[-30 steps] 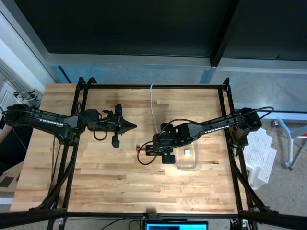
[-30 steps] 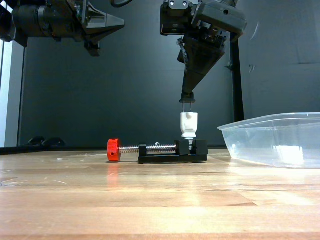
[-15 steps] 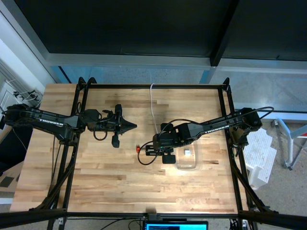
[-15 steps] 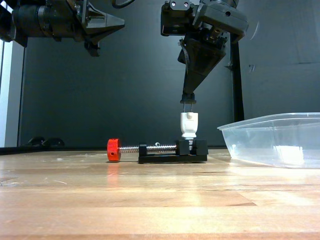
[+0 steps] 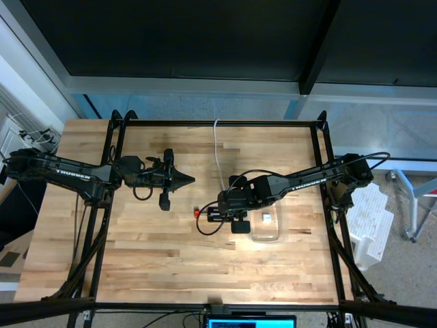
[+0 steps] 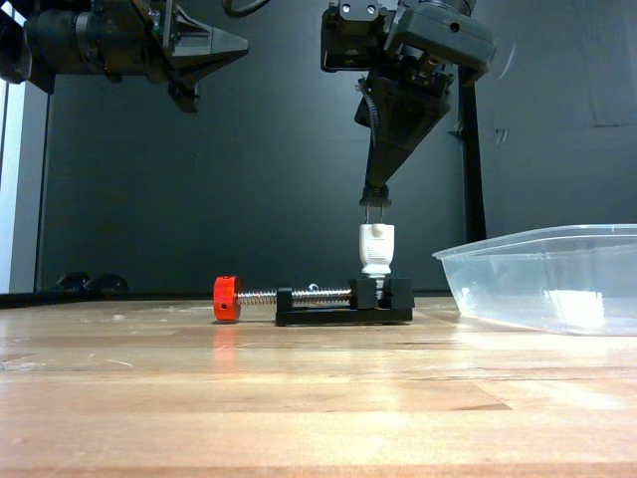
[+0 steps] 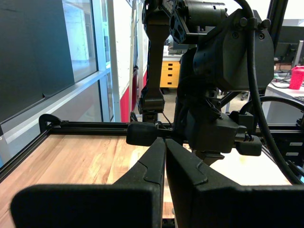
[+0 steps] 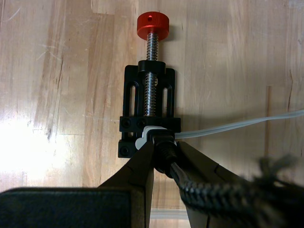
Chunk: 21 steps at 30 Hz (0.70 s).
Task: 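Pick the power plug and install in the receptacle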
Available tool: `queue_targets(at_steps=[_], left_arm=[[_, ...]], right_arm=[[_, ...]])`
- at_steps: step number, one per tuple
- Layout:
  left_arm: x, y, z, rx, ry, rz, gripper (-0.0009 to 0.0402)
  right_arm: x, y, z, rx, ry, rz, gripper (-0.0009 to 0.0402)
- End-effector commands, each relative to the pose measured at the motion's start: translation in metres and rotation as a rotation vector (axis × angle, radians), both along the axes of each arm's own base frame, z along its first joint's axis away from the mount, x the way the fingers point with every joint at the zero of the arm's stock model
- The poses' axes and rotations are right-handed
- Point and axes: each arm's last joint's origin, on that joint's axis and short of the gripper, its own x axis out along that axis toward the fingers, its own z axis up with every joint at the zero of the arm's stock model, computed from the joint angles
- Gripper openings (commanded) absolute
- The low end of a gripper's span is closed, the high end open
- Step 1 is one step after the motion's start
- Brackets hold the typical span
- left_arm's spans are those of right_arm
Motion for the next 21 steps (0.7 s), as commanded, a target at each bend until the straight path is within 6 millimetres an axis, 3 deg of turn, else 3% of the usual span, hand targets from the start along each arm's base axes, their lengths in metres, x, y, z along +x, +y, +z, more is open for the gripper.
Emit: queue_targets(at_steps=[1,21], left_arm=[[0.0,0.0,0.0,0.0,0.0,0.0,0.0],[0.0,0.0001,0.0,0.0,0.0,0.0,0.0]], right_arm=[[-0.0007,0.0,0.0018,0.003,-0.005,-0.002,0.0],[0.0008,-0.0004,-0.0007,0.007,-0.003,-0.012,0.0]])
